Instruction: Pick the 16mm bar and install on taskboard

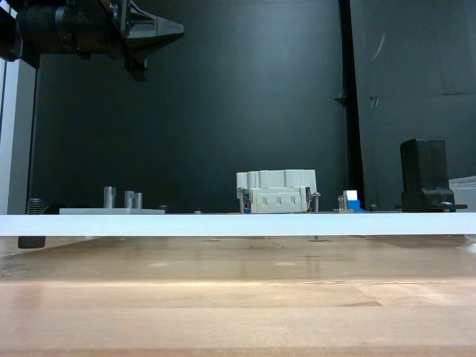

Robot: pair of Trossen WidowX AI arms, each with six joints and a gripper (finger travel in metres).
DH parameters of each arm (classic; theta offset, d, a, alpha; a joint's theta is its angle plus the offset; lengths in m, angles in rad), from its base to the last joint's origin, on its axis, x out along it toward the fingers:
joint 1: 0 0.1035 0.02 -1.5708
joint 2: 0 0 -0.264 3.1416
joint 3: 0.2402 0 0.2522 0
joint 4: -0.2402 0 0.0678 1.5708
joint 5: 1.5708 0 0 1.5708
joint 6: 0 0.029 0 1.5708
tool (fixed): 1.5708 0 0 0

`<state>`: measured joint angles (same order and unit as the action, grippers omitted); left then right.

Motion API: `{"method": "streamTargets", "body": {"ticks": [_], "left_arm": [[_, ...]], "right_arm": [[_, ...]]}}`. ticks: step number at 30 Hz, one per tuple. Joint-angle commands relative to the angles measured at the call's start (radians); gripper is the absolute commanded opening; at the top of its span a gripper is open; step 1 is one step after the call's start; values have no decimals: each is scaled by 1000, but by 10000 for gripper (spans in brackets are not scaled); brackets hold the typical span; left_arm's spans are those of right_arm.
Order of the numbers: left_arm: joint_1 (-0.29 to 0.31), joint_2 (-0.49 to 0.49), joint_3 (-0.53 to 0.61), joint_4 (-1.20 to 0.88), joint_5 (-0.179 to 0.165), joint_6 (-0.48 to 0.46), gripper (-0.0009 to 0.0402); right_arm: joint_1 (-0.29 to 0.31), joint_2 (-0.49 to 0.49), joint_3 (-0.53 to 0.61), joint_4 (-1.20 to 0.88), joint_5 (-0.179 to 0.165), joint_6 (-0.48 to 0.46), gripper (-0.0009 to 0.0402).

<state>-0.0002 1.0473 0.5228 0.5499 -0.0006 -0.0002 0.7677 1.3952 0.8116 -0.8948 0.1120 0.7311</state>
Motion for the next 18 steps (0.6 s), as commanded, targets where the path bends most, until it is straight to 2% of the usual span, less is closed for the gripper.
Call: {"method": "streamTargets", "body": {"ticks": [1,5,9,18], "left_arm": [[0,0,0,0,0,0,0],[0,0,0,0,0,0,0],[0,0,0,0,0,0,0],[0,0,0,0,0,0,0]], "right_arm": [[-2,0,-14,25,0,-6,204],[-2,0,-26,47,3,-6,199],[-3,0,-26,49,26,-6,191],[-4,0,-26,48,18,-6,160]]}}
